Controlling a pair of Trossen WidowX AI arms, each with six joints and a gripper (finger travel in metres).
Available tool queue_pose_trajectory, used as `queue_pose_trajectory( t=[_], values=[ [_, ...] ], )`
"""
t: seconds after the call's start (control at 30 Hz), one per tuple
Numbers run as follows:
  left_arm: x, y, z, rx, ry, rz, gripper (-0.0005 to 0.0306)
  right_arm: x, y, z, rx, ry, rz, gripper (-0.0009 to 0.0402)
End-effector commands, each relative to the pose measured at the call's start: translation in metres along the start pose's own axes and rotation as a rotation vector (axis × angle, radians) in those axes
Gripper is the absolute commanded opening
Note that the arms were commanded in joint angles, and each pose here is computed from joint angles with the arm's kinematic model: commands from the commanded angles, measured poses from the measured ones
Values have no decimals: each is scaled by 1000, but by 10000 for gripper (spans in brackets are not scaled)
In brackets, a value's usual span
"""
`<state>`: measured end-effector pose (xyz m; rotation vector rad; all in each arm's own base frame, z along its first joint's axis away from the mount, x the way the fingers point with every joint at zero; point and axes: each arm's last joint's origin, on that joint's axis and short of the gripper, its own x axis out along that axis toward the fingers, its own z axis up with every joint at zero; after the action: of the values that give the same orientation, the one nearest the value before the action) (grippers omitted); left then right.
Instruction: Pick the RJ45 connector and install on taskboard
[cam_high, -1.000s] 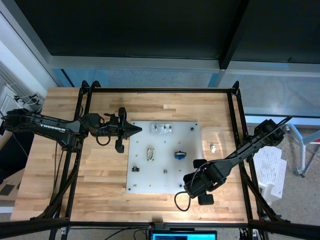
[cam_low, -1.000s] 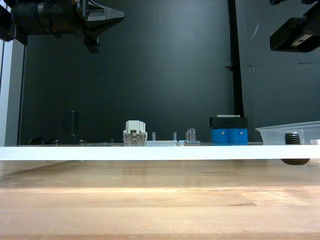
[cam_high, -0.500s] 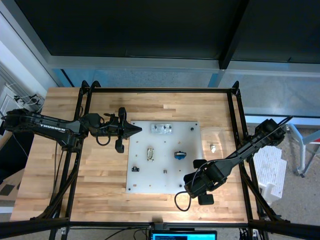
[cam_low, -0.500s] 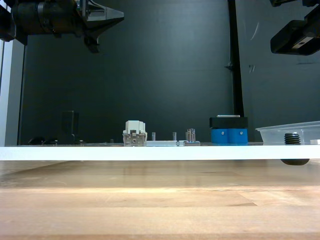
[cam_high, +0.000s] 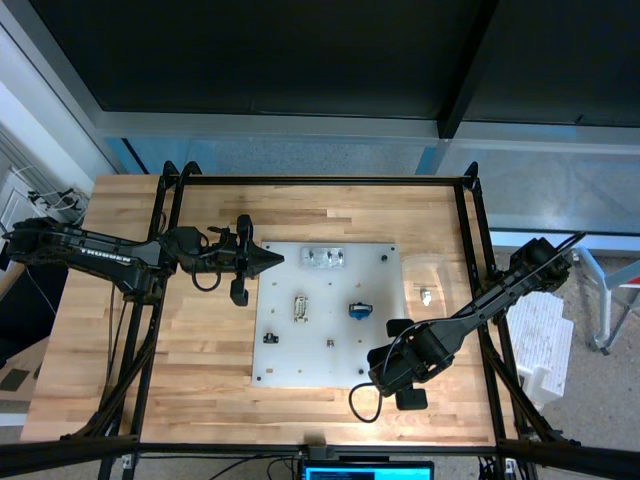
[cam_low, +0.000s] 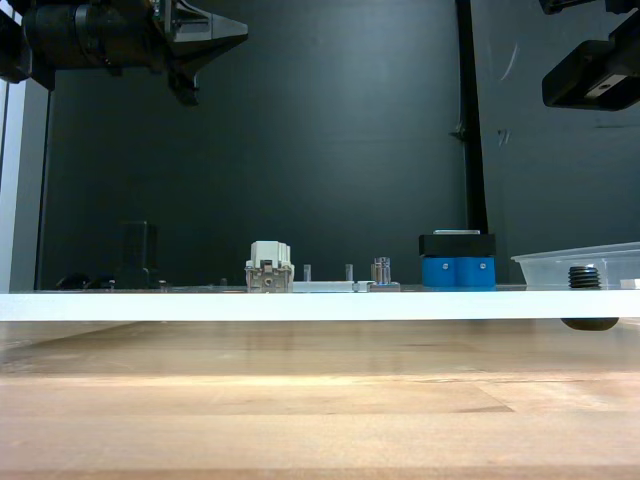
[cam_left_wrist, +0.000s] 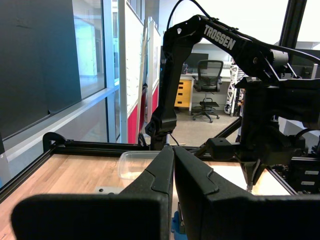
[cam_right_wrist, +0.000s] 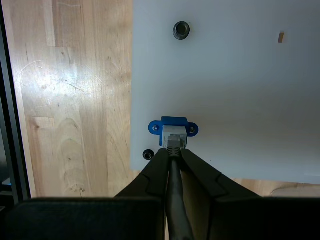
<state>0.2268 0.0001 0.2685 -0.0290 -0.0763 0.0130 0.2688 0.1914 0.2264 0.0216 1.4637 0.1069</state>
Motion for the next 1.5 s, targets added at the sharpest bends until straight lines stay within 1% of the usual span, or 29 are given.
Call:
queue_pose_trajectory(
  t=[0.03, 0.1, 0.17, 0.43, 0.57, 0.73, 0.83, 1.03, 1.5],
  values=[
    [0, 0, 0, 0, 0, 0, 0, -1, 0, 0, 4, -5, 0, 53],
    [0, 0, 0, 0, 0, 0, 0, -2, 0, -1, 4, -8, 2, 64],
    [0, 0, 0, 0, 0, 0, 0, -4, 0, -1, 3, -20, -5, 76],
    [0, 0, 0, 0, 0, 0, 0, -17, -2, -3, 4, -44, 3, 135],
    [0, 0, 0, 0, 0, 0, 0, -22, -4, -7, 7, -37, -1, 166],
    [0, 0, 0, 0, 0, 0, 0, -32, -8, -14, 5, -29, 0, 198],
    [0, 0, 0, 0, 0, 0, 0, -40, -9, -16, 5, -45, 10, 212],
    [0, 0, 0, 0, 0, 0, 0, -48, -11, -20, 3, -64, 21, 222],
    [0, 0, 0, 0, 0, 0, 0, -55, -15, -25, 4, -65, 14, 220]
  ],
)
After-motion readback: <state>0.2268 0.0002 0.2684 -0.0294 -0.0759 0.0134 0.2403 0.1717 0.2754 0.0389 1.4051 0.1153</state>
